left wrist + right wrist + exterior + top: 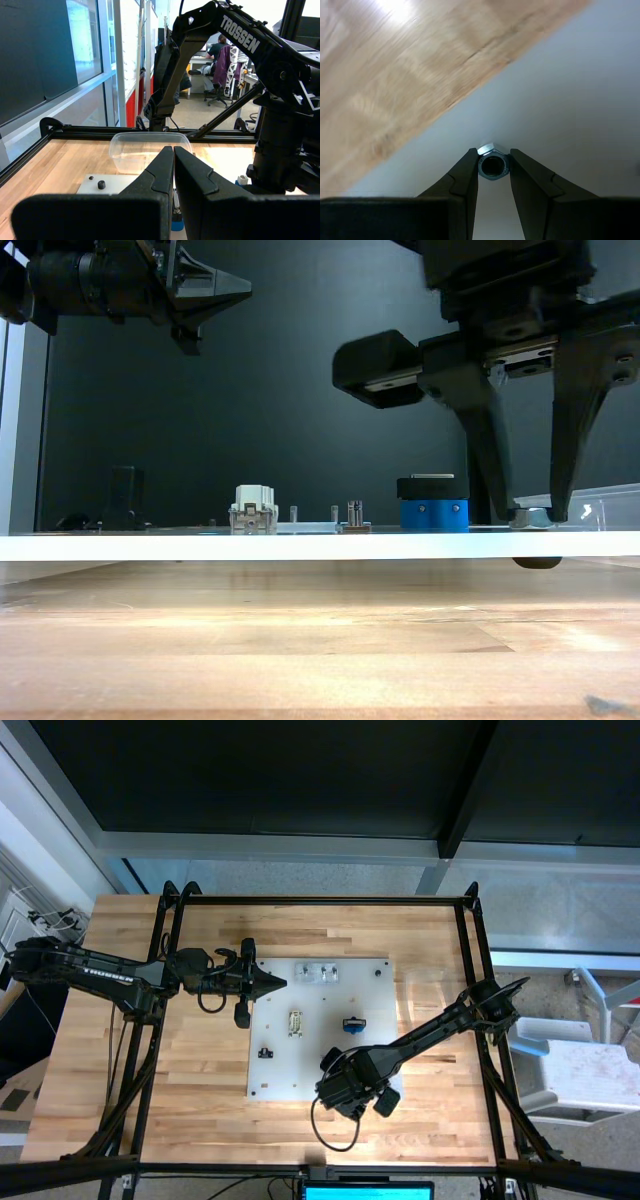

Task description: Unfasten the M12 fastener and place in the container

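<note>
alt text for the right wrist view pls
The right gripper grips a small silver nut with a dark centre between its two black fingers, on the white board, with the wooden table beyond. The left gripper is outside this view, shut and raised above the board's left edge.

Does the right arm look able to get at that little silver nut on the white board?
Yes, it seems so: the right pincer is down at the white board near its right edge, fingers closed against the silver nut, nothing between. The left pincer hangs shut over the board's left edge.
</note>
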`<action>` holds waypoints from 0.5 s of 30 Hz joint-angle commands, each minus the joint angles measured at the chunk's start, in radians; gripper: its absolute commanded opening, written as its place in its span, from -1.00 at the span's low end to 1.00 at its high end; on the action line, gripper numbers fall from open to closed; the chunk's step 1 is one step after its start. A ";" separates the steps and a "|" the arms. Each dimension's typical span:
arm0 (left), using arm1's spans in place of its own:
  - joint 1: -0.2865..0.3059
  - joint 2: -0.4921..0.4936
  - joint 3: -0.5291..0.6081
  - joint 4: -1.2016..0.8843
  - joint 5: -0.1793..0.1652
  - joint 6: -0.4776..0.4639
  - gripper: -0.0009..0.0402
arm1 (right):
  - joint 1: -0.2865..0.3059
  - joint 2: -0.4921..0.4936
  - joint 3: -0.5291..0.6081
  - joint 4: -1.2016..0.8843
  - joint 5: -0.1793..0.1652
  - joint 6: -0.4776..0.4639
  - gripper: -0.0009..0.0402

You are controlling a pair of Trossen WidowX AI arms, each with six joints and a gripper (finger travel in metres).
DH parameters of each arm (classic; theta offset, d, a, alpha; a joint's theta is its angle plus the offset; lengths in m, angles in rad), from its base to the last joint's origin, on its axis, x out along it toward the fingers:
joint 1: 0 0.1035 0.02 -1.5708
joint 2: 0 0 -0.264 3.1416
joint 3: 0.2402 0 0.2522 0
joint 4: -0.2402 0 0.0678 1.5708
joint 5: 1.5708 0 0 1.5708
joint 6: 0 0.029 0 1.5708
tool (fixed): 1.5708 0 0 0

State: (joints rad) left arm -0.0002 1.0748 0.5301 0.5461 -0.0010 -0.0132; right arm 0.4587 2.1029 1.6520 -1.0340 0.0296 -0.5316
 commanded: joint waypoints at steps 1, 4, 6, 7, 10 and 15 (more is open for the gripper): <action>0.000 0.000 0.000 0.000 0.000 0.000 -0.96 | 0.000 0.001 0.000 -0.004 0.005 -0.173 -0.96; 0.000 0.000 0.000 0.000 0.000 0.000 -0.96 | 0.000 0.001 0.000 -0.003 0.005 -0.307 -0.96; 0.000 0.000 0.000 0.000 0.000 0.000 -0.96 | 0.000 0.001 0.000 -0.003 0.005 -0.352 -0.96; 0.000 0.000 0.000 0.000 0.000 0.000 -0.96 | 0.000 0.001 0.000 -0.003 0.005 -0.363 -0.96; 0.000 0.000 0.000 0.000 0.000 0.000 -0.96 | 0.000 0.001 0.000 -0.004 0.005 -0.368 -0.96; 0.000 0.000 0.000 0.000 0.000 0.000 -0.96 | 0.001 0.001 0.000 -0.004 0.003 -0.367 -0.90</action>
State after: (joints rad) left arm -0.0002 1.0748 0.5301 0.5461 -0.0010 -0.0132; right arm 0.4595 2.1029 1.6520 -1.0382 0.0319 -0.8997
